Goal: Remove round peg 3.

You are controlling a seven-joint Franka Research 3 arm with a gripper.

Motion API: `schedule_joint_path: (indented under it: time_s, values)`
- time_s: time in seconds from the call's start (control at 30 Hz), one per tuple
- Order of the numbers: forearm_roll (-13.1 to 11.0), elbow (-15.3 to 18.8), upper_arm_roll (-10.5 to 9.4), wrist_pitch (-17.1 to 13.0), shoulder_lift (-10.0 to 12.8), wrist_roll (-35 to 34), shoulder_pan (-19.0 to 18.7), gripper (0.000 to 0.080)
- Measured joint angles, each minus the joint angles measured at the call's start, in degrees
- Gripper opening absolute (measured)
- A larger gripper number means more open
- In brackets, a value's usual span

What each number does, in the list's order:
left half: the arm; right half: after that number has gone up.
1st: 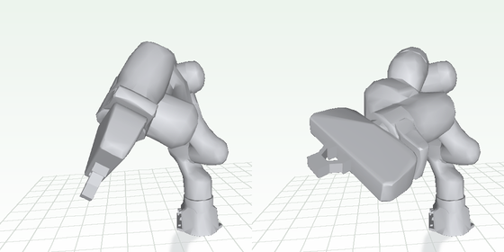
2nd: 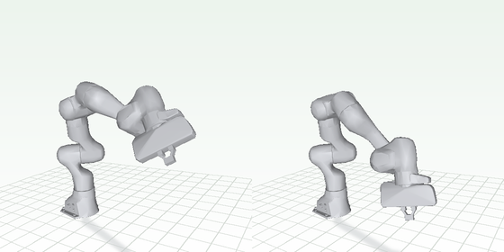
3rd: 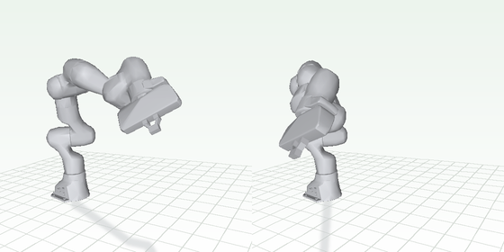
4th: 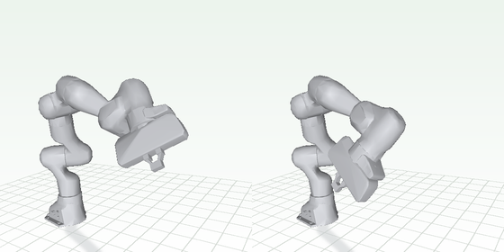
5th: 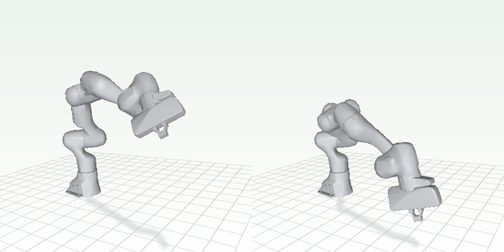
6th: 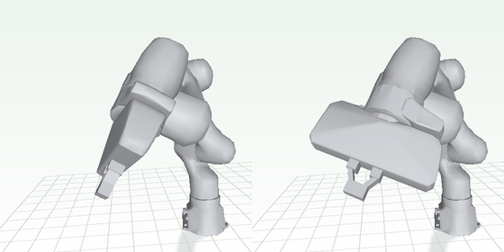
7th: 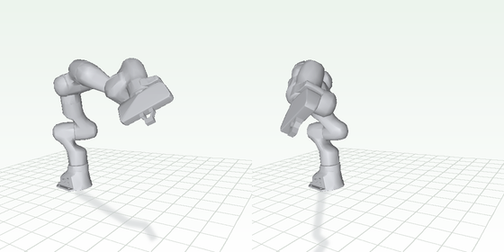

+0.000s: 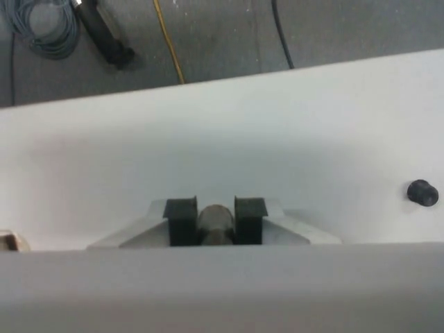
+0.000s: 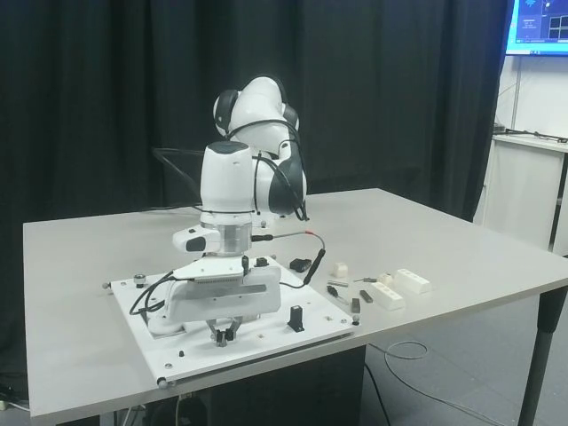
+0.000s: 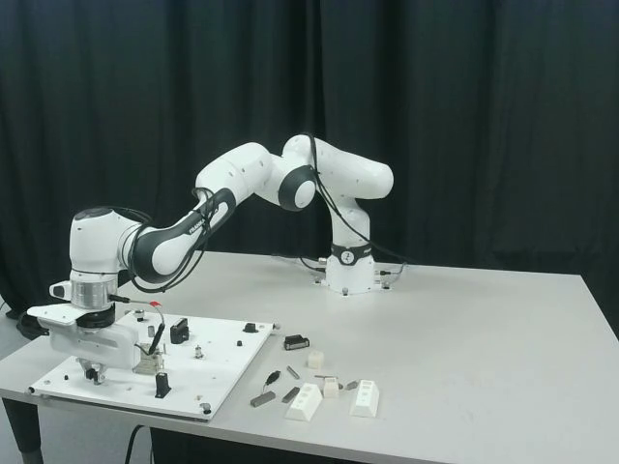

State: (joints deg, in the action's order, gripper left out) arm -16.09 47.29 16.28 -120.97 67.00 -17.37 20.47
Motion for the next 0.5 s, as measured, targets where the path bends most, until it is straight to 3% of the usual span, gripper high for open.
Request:
schedule_joint_path:
  time_s: [0.5]
  values:
    - [-0.5,-1.7,0.71,2.3,-0.1,-2.2,0.0,0.0109]
